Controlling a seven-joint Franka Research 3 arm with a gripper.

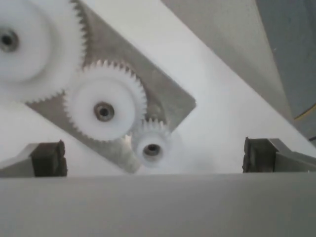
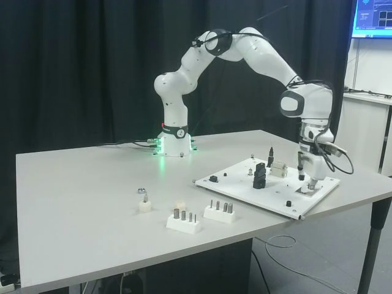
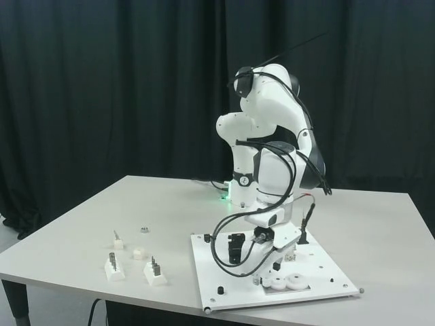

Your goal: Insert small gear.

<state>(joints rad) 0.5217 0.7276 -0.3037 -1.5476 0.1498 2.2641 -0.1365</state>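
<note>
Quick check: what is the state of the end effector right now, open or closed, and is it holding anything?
End effector: open and holding nothing; the small gear sits on its peg between the two spread fingers, touched by neither.

Even bright room light, black backdrop, wrist view softly blurred, large gear [image 1: 29, 44] overexposed

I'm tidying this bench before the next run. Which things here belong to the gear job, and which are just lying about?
Job:
small gear
middle gear
large gear
metal gear plate
gripper
white board

Lying about:
two white peg blocks
small white stand
</note>
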